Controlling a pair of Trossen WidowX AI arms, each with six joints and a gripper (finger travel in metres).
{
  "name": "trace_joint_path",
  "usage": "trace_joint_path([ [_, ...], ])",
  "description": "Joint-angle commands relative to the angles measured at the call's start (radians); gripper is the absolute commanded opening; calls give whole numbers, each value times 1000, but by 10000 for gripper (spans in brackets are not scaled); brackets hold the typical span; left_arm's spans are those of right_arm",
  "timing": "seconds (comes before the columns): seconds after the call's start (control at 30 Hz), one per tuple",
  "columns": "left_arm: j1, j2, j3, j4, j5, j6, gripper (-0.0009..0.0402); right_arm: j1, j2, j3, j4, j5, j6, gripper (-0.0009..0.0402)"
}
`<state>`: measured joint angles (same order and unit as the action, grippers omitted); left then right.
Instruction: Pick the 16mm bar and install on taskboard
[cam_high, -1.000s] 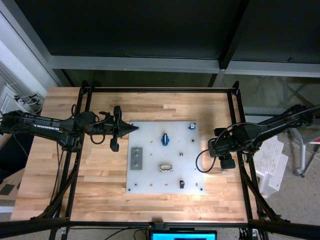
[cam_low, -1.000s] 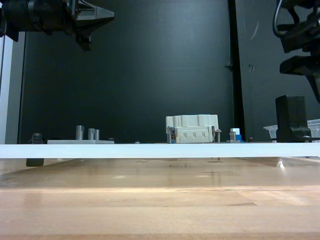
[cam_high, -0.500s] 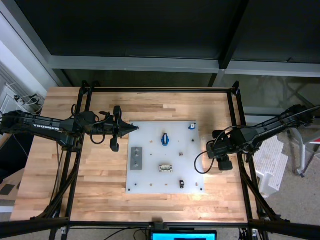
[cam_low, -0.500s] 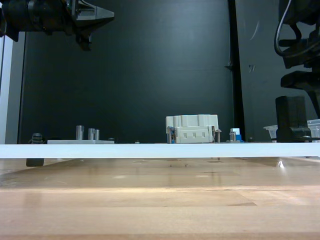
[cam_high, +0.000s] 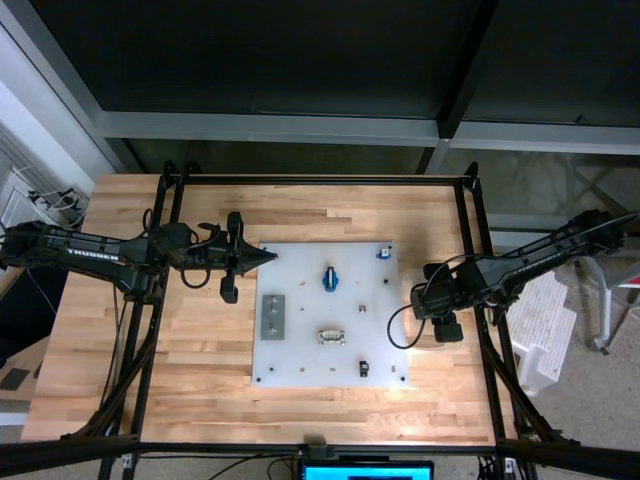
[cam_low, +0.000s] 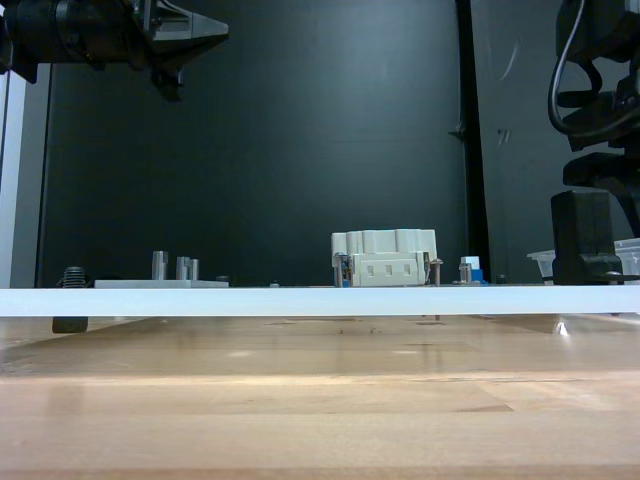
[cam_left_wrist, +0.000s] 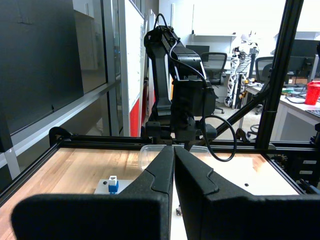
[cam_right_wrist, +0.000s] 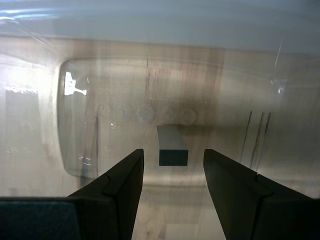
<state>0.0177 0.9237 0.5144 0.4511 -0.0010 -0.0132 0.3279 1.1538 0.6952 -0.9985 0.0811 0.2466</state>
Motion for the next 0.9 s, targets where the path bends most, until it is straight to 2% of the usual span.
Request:
trace_joint_path([
  [0.03,0,0,0,0,0,0,0,0,0,-8,8,-3,12,165],
  [0.5,0,0,0,0,0,0,0,2,0,-82,93,-3,61,165],
  [0.9,0,0,0,0,0,0,0,2,0,-83,102,6,66,165],
])
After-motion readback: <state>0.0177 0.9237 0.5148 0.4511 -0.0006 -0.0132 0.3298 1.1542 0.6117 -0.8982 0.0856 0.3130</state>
